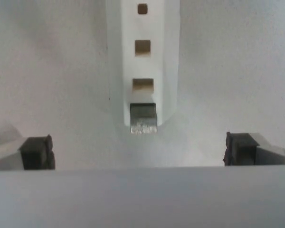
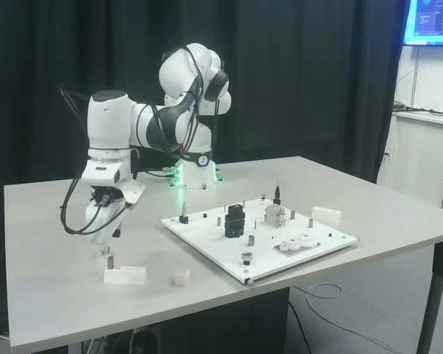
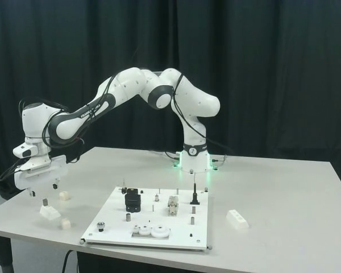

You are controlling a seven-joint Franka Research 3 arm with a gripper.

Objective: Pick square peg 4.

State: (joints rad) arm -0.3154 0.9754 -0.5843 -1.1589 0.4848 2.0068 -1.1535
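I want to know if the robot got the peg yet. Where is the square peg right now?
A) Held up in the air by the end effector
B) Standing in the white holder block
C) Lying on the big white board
B: the square peg stands in the white holder block, with the end effector open above it, fingers apart on either side.

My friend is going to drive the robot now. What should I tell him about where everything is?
Gripper: open, hanging above the peg, holding nothing.
Square peg: upright in the end slot of the small white holder block, near the table's front edge. The block's other three square holes are empty.
White assembly board: beside the block, not involved.
Done: the gripper is lined up over the peg, which sits between the fingers in the wrist view.
Left: go down, shut on the peg, pull it straight up.
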